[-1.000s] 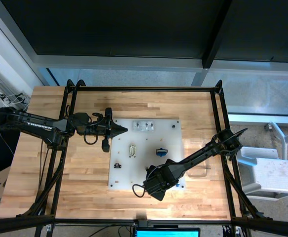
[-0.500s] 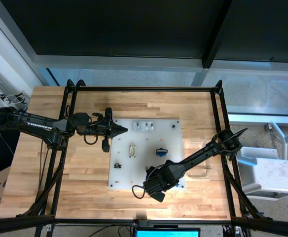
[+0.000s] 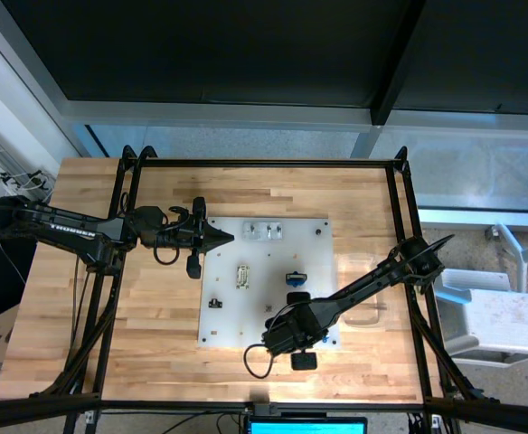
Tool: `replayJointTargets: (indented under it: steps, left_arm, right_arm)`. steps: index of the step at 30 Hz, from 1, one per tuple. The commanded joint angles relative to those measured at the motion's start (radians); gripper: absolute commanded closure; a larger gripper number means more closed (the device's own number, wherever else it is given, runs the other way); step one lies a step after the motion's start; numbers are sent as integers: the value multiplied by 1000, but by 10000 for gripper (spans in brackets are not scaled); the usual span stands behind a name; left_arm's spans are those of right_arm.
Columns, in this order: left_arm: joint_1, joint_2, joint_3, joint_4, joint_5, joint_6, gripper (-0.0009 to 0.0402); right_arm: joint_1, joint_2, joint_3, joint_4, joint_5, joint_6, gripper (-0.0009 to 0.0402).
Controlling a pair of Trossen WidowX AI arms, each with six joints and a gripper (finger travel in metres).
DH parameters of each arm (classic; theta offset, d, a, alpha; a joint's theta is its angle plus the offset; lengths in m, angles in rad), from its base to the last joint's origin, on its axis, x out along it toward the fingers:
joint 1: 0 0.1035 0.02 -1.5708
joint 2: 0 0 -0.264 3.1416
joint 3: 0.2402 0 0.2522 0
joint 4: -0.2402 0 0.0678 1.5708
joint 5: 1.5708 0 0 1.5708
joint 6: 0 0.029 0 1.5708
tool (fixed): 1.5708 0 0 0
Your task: Unfasten the M12 fastener and place in the container
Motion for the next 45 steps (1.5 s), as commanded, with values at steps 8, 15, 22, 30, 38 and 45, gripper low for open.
replayJointTargets:
  steps: [8, 15, 22, 30, 38, 45]
  left_arm:
    - [0, 0, 0, 0, 0, 0, 393]
    - [0, 0, 0, 0, 0, 0, 393]
    - [0, 0, 0, 0, 0, 0, 393]
    - [0, 0, 0, 0, 0, 0, 393]
    - [0, 0, 0, 0, 0, 0, 393]
    - [0, 0, 0, 0, 0, 0, 393]
  right_arm:
    - [0, -5, 0, -5, -3, -547, 393]
    - [-2, -15, 0, -7, -2, -728, 393]
    - [-2, -59, 0, -35, -3, -697, 393]
    - [-7, -146, -31, -71, 9, -495, 393]
    - [-14, -267, -176, -36, 36, -270, 393]
    - [-18, -391, -335, 20, 35, -213, 393]
